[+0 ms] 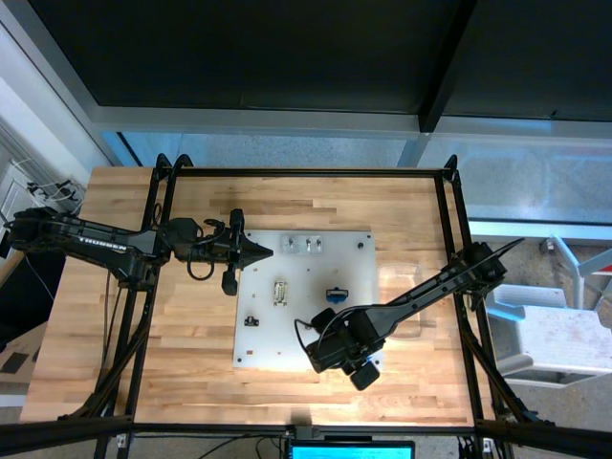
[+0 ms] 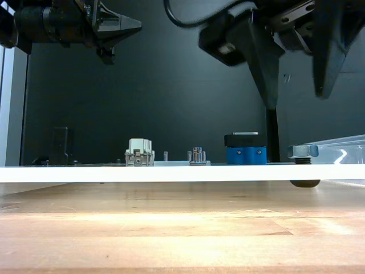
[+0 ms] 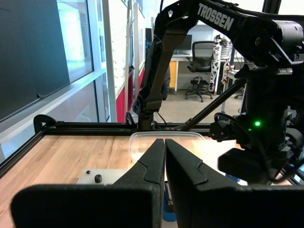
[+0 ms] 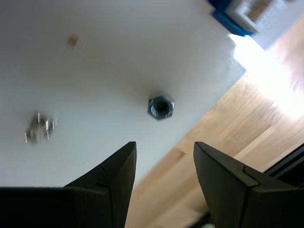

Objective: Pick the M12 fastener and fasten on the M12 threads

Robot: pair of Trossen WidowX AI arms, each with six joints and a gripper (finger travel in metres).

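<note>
The right gripper (image 4: 164, 145) hangs spread open above the M12 fastener (image 4: 161, 107), which sits on top of the M12 threads (image 2: 303, 161) at the white board's (image 1: 277, 335) near right corner, ribs showing beneath. A further turn likely wants the fingers centred squarely over it before closing. The left gripper (image 1: 260, 251), closed, hovers by the board's far left corner, and the clear tray (image 3: 164, 135) beside the board's right edge shows nothing inside.
</note>
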